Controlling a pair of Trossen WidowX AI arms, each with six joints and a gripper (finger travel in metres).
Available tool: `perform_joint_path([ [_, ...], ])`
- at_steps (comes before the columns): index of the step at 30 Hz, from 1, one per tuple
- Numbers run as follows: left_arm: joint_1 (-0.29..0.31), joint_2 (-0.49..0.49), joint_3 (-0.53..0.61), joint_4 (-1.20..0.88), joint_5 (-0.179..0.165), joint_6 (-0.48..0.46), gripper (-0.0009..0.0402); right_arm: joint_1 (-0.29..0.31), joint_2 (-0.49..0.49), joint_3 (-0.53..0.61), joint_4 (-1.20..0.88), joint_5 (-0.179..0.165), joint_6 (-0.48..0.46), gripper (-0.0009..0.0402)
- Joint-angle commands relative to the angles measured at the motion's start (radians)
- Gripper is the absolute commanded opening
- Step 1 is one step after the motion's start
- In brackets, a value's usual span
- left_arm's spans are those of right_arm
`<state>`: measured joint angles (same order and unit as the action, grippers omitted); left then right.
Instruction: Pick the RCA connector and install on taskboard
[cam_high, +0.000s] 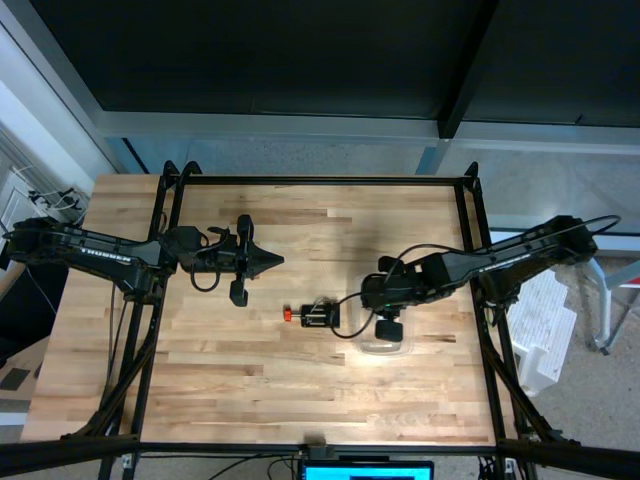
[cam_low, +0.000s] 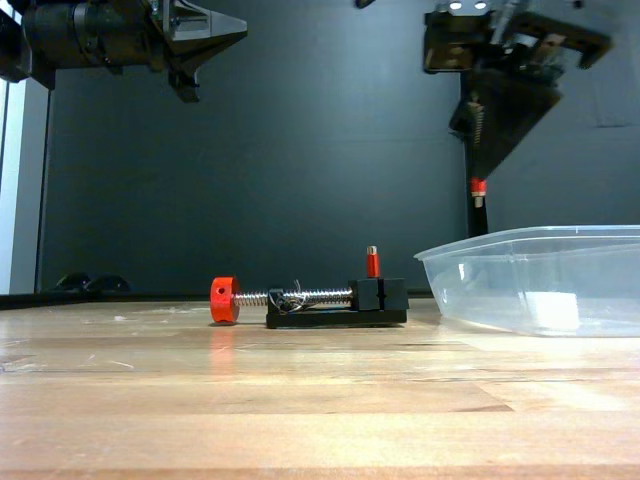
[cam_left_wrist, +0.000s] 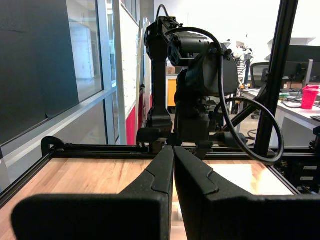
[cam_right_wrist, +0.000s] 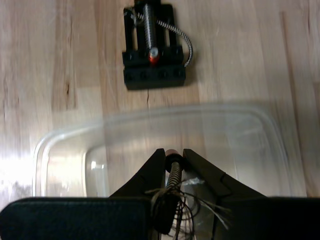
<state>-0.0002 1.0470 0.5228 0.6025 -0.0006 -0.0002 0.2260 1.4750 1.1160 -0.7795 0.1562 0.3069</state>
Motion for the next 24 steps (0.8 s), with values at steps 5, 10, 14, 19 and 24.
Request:
perform_joint_path([
  [5,0.000,0.000,0.000,0.000,0.000,0.000,0.0000,-0.013,0.103,0.091,0.009,0.001,-0.027,0.0002],
  [10,0.000,0.000,0.000,0.000,0.000,0.000,0.0000,-0.017,0.167,0.150,0.010,0.001,-0.027,0.0002],
  [14,0.000,0.000,0.000,0.000,0.000,0.000,0.0000,-0.020,0.209,0.188,0.010,0.000,-0.025,0.0002],
  [19,0.000,0.000,0.000,0.000,0.000,0.000,0.0000,-0.026,0.259,0.238,0.010,0.001,-0.027,0.0002],
  [24,0.000,0.000,0.000,0.000,0.000,0.000,0.0000,-0.030,0.296,0.272,0.011,0.000,-0.028,0.0002],
])
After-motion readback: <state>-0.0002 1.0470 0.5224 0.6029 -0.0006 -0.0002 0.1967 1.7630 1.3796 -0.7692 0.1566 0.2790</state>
